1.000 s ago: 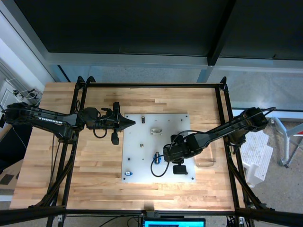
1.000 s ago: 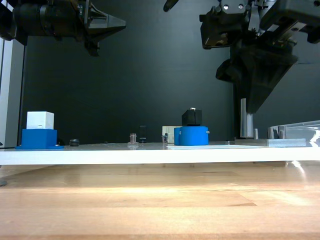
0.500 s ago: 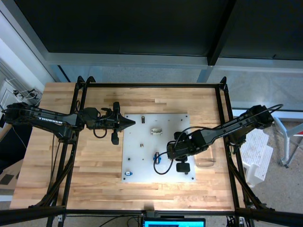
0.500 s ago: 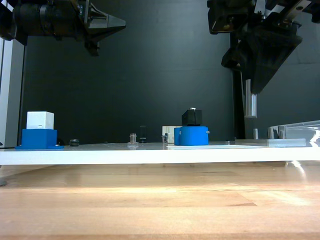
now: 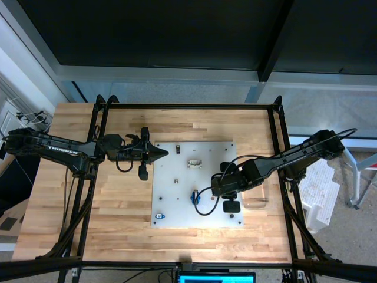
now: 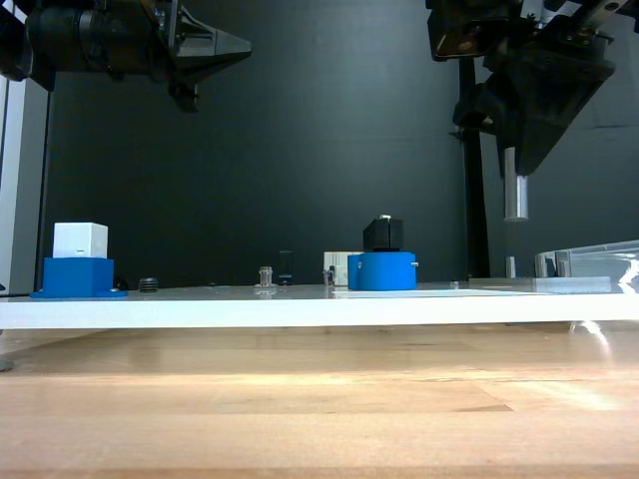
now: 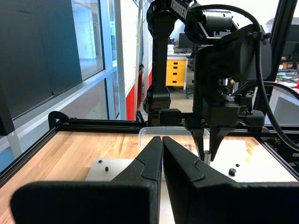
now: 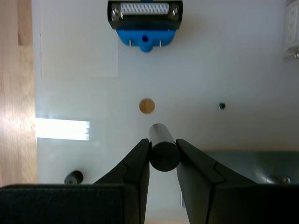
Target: Remove the 16mm cylinder and place in the container
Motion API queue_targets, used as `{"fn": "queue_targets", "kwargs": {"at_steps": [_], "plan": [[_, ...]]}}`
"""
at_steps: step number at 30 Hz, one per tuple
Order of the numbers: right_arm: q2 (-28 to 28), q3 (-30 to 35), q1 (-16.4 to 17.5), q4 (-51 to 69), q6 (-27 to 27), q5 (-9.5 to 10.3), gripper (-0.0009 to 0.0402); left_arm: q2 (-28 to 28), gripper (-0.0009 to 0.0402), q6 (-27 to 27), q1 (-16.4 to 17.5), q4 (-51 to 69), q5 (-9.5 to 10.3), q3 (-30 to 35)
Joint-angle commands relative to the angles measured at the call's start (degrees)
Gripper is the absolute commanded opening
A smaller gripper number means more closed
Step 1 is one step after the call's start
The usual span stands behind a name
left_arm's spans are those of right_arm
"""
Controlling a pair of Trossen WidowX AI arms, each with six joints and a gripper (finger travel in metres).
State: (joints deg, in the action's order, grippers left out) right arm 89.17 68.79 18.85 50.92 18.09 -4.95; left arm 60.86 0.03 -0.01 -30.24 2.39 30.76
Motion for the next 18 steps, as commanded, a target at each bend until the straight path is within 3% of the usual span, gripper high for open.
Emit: {"fn": "queue_targets", "kwargs": {"at_steps": [1, 9, 11, 14, 18], "plan": [[-1.5, -1.4, 0.0, 0.3, 0.1, -0.09, 0.0004, 0.0, 0.0, 0.0, 0.0, 0.0, 0.0, 0.0], [-6.2, -5.8, -0.1, 0.3, 1.0, -0.28, 0.0004, 0.0, 0.0, 0.0, 0.0, 0.0, 0.0, 0.0], [-7.6, -7.0, -0.1, 0.4, 1.0, -1.44, 0.0004, 0.0, 0.0, 0.0, 0.0, 0.0, 0.0, 0.0], [-9.6, -8.7, -0.1, 0.6, 1.2, -1.57, 0.0006, 0.0, 0.0, 0.0, 0.0, 0.0, 0.0, 0.0], [-11.7, -10.1, -0.1, 1.4, 1.2, -2.05, 0.0031, 0.0, 0.0, 0.0, 0.0, 0.0, 0.0, 0.0]]}}
